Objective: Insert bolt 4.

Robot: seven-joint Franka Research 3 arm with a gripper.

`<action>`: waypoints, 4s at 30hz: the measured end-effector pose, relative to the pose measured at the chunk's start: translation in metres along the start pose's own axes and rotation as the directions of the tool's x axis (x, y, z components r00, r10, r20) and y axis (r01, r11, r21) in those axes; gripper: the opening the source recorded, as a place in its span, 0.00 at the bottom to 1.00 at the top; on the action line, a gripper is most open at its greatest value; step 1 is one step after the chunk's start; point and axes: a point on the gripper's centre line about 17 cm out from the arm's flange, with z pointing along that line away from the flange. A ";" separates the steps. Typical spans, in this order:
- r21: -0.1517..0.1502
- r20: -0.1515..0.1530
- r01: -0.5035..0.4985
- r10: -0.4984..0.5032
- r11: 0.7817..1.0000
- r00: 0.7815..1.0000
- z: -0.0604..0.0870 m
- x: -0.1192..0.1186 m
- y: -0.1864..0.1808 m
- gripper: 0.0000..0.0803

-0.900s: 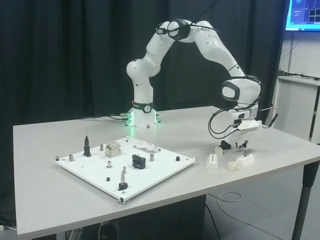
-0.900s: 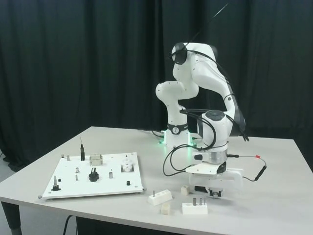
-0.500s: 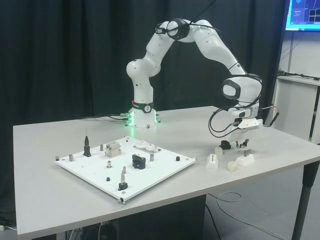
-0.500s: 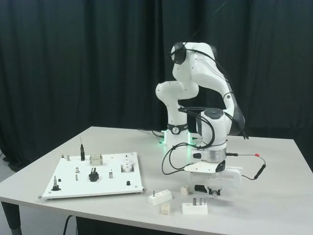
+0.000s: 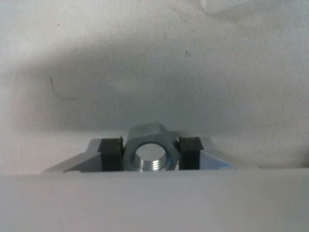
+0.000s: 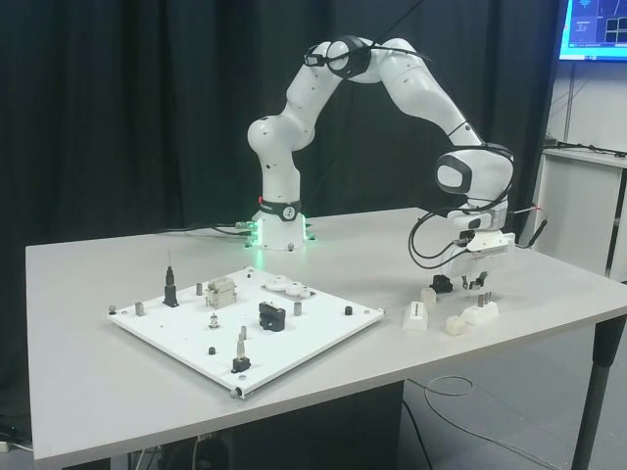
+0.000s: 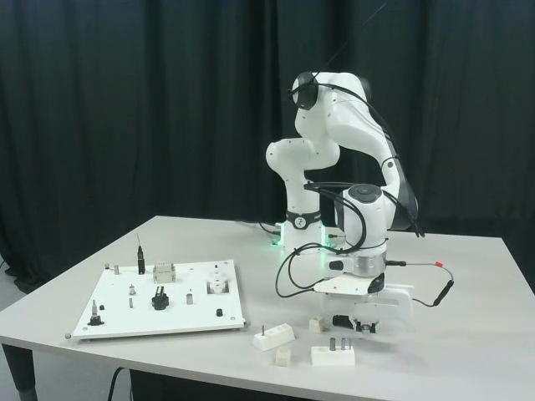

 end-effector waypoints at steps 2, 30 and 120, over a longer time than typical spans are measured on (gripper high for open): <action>0.000 0.000 0.000 0.000 1.000 1.000 0.000 0.000 0.000 0.30; -0.010 -0.010 0.003 -0.003 1.000 1.000 -0.005 0.006 0.006 0.30; -0.071 0.093 0.911 -0.907 0.406 0.411 -0.097 0.037 0.357 0.30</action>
